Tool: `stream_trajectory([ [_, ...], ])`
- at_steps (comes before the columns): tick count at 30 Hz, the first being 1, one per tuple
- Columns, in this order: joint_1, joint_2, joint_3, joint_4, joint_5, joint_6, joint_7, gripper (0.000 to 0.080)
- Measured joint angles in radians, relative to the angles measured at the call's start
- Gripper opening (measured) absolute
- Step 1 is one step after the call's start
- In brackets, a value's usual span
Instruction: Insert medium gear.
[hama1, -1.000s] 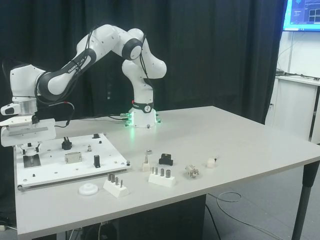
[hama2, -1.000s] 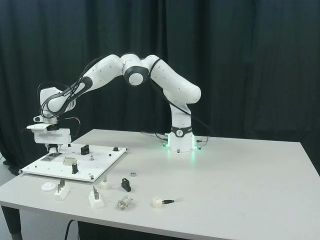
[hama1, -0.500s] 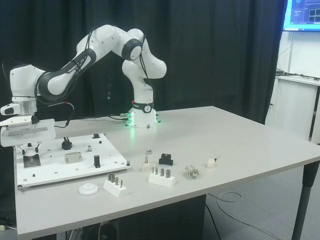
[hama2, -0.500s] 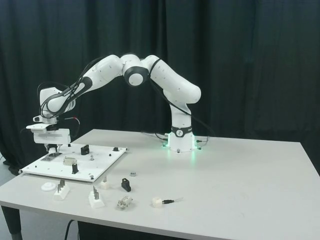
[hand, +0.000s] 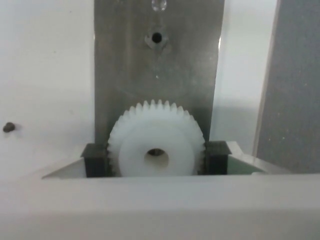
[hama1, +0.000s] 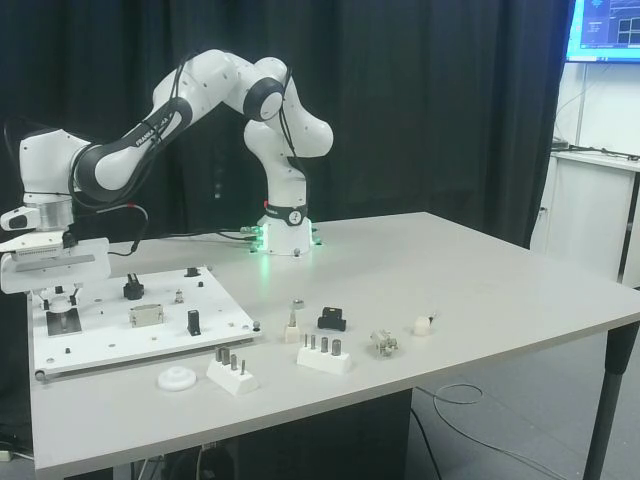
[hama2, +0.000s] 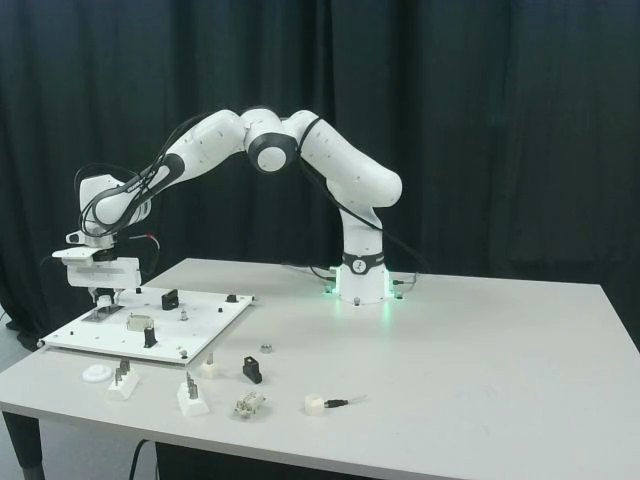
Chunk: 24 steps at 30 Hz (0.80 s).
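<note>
A white medium gear (hand: 156, 147) is being held between the two black fingers (hand: 95, 159) of the gripper (hand: 156, 159), which are clamped against its toothed rim on either side. The gear is being kept over a grey metal plate (hand: 157, 75) set into the white assembly board (hama1: 140, 320) at the far end of the grey table (hama1: 450, 270). A second white gear (hama1: 176, 378) is being left on the table beside a white peg block (hama1: 232, 372).

gear (hand: 156, 145) lower edge: hidden by claw body | peg: unseen
</note>
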<state>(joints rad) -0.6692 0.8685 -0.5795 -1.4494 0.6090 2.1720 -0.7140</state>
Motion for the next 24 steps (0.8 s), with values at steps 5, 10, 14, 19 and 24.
stream_trajectory([
  [5,0.000,0.000,0.000,0.000,0.000,-0.002,0.000,0.0399],
  [10,0.000,0.000,0.000,0.001,0.000,-0.006,0.000,0.0399],
  [14,0.000,0.000,0.000,0.002,0.000,-0.011,0.000,0.0399],
  [19,0.000,0.000,0.000,0.003,-0.001,-0.013,0.000,0.0399],
  [24,0.000,0.000,-0.001,0.003,-0.008,-0.014,0.000,0.0399],
])
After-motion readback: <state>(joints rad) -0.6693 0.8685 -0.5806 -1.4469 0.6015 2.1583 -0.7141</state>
